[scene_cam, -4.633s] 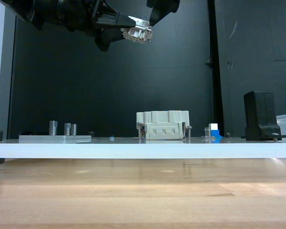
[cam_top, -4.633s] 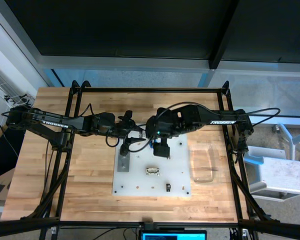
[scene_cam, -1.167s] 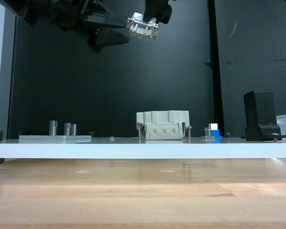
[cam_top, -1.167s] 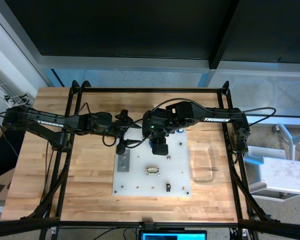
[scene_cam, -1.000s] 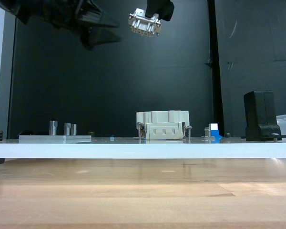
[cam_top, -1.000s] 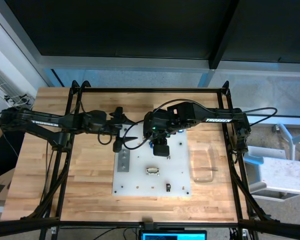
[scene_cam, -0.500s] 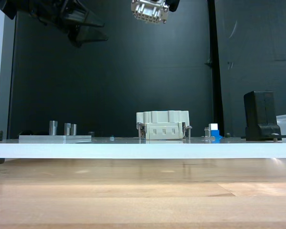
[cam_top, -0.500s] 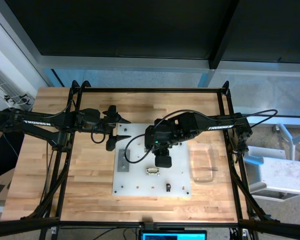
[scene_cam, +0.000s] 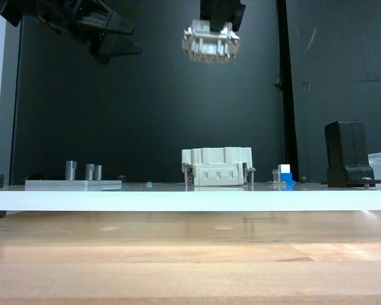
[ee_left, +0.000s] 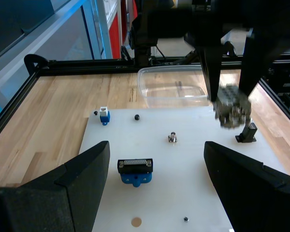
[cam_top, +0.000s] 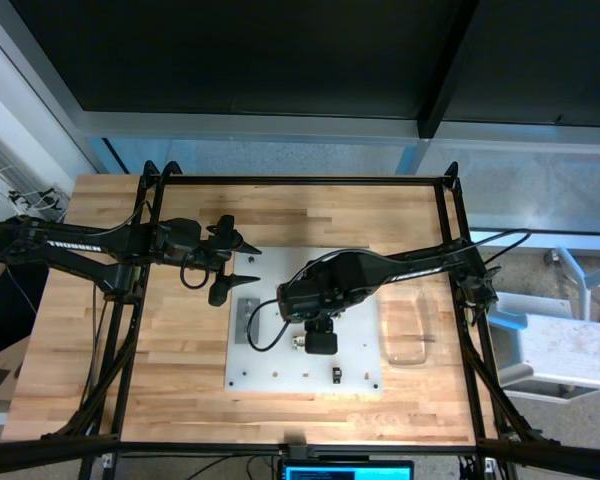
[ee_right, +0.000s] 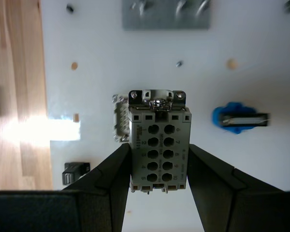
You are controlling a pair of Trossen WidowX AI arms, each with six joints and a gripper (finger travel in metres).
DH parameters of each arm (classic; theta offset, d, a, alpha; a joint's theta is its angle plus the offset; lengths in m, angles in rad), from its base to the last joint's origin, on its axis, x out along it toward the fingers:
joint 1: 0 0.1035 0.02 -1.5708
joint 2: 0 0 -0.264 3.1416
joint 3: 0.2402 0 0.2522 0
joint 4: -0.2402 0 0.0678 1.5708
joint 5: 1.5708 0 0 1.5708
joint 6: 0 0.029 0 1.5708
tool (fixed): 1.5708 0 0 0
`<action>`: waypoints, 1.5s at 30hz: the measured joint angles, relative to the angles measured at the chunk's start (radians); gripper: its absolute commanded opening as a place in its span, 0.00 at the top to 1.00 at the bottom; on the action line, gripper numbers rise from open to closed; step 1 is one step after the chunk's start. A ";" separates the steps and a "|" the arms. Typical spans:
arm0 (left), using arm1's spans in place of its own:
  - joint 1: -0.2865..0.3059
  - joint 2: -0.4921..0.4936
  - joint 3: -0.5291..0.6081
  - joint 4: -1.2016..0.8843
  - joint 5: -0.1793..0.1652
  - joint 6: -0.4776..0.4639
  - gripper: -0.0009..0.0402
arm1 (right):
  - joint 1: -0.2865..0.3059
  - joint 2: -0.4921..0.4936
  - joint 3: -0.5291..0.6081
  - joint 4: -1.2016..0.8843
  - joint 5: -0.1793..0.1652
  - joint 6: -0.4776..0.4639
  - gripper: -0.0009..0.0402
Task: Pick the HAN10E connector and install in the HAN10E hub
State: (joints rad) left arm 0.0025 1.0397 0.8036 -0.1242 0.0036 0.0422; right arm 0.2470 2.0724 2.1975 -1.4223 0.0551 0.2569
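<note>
2 grippers: both high above the white board (cam_top: 265, 372).
Right gripper (ee_right: 158, 162): top centre of the low view, jaws clamped on the 2 long sides of the HAN10E connector (scene_cam: 209, 41).
HAN10E connector: in the air, level, above the HAN10E hub (scene_cam: 217, 168) and well apart from it.
HAN10E hub: upright on the board, centre of the low view, edge peeking out beside the connector in the right wrist view.
Left gripper (cam_top: 246, 264): over the board's far-left corner in the high view, jaws spread wide.
</note>
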 measured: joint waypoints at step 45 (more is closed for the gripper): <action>0.002 0.002 0.001 0.000 -0.259 -0.063 0.32 | 0.070 0.114 -0.171 0.156 0.018 0.037 0.82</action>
State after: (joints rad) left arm 0.0048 1.0412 0.8047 -0.1242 -0.2554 -0.0212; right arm 0.3168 2.1860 2.0262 -1.2659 0.0734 0.2943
